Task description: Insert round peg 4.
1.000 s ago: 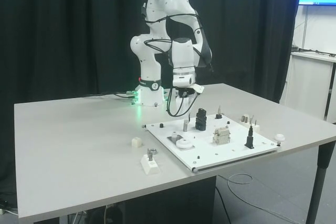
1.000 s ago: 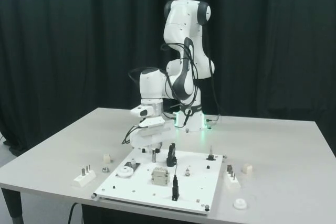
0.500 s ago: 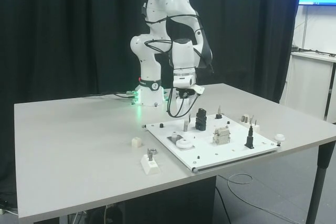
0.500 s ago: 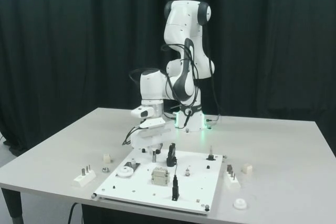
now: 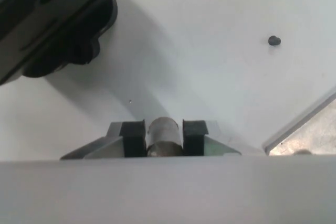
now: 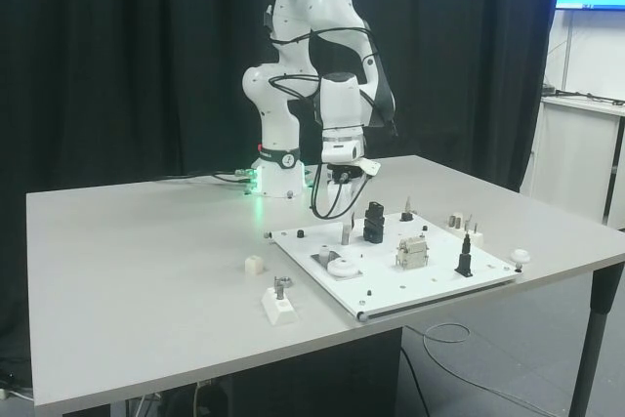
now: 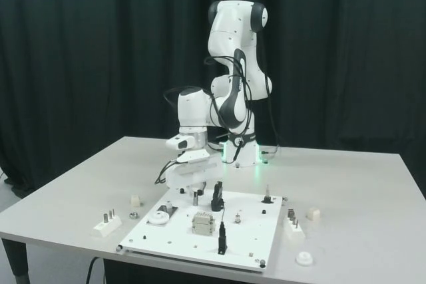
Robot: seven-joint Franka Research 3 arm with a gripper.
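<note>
Gripper [image 5: 164, 139] fingers clamped on grey cylindrical metal peg [image 5: 164, 136], held upright above white flat assembly board [image 6: 391, 266], beside black blocky connector fixture [image 6: 373, 223] near board's back edge.

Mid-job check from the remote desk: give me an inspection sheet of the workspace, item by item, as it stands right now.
Surface: grey table, carrying a white board.
Job's things: round peg held upright in the claw, over the board's far part beside a black block; its hole is not visible.
Clutter: white ring on the board; white peg stand and small white cube on the table; white disc near the table's edge.
Grippers: claw shut on the round peg, pointing down above the board.
Cables: black cables loop off the wrist; another hangs below the table.
Surroundings: black curtain behind; green light at the arm's base.
</note>
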